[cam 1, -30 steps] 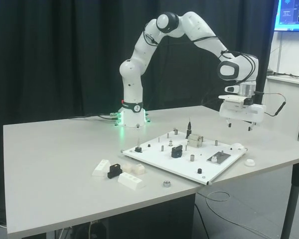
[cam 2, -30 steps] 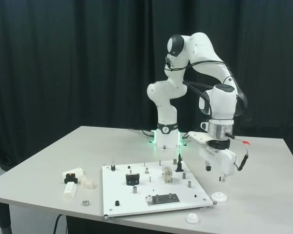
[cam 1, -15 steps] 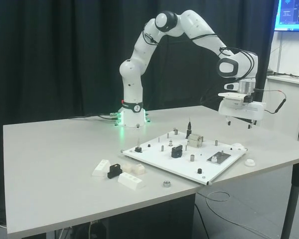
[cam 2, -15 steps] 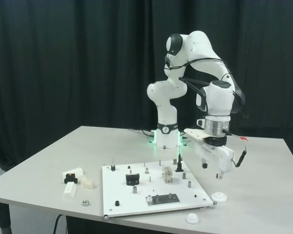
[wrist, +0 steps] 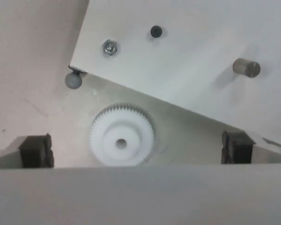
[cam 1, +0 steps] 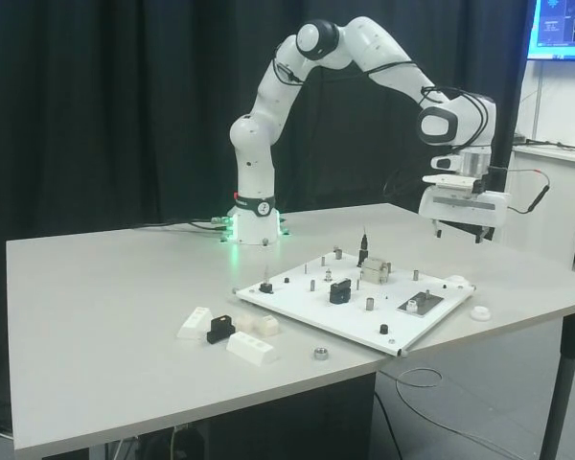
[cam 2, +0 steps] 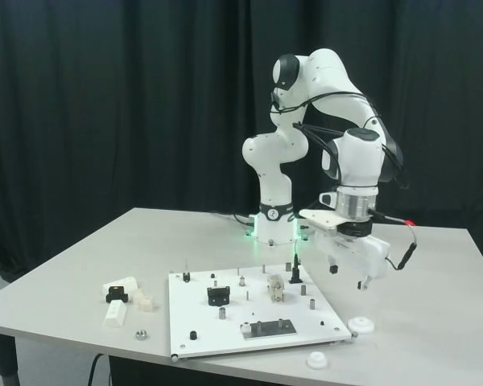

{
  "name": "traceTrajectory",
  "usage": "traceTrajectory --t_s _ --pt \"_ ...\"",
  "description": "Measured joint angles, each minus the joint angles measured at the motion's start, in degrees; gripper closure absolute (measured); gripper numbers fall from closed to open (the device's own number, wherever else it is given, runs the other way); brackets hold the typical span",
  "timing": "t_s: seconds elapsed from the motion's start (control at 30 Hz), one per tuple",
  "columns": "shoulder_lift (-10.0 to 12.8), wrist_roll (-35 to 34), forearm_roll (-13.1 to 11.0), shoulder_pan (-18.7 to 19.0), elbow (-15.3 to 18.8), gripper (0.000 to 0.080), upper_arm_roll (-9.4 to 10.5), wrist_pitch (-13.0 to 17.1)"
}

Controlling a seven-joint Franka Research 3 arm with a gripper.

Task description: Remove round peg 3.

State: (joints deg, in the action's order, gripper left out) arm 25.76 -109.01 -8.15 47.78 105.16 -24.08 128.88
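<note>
The hand [cam 2: 348,277] is held spread and empty above a white gear [wrist: 122,140] beside the board [cam 2: 258,334]. No peg [wrist: 246,67] is gripped; removal is judged undone.

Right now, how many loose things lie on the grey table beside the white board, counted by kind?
Gears: 2
Blocks: 3
Black piece: 1
Nut: 1
Total: 7
</note>
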Motion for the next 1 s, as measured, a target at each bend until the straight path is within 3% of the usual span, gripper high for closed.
traceTrajectory --t_s 0.13,0.63,1.0 --pt "0.0 3.1 0.6 0.0 -0.1 0.0003 -0.13 0.0" --pt "0.0 28.0 3.1 -0.4 0.3 0.0003 -0.64 -0.8" --pt "0.0 41.5 3.4 -1.9 2.5 0.0003 -1.20 -1.0"
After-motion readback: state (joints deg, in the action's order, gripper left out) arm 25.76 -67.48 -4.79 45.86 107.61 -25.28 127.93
